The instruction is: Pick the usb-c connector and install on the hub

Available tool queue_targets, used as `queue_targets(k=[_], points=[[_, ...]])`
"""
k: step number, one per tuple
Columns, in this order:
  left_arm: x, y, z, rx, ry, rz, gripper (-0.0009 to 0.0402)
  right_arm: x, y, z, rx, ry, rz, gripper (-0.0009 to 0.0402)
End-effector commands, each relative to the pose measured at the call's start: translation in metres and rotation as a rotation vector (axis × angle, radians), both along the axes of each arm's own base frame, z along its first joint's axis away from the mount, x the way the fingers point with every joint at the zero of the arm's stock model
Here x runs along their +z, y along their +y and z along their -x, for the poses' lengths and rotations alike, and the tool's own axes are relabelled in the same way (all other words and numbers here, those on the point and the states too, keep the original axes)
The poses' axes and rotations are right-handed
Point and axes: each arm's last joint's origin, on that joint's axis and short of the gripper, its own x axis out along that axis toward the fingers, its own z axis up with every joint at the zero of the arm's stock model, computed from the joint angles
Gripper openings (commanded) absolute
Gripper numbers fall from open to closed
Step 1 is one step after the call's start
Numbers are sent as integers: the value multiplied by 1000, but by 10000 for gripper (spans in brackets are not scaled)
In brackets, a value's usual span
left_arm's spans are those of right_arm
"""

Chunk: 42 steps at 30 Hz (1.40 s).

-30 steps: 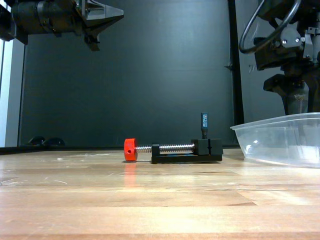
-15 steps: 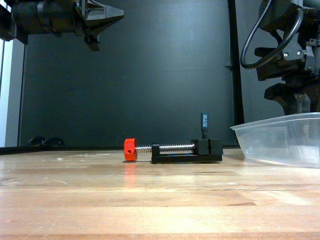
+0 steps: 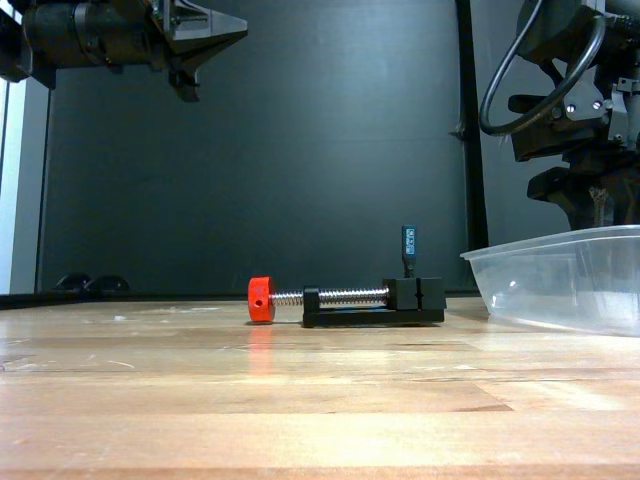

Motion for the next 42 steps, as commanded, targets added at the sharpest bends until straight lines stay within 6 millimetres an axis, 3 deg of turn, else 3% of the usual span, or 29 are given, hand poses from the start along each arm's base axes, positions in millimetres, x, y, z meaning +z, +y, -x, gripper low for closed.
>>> queue_targets(k=[1,36,42], points=[[0,0,0,0,0,0,0,0,0,0,-2,-2,-1,138],[0,0,0,0,0,0,0,0,0,-1,-3,-13,-5,1],[0,0,0,0,0,0,0,0,0,-1,-4,-13,-5,1]])
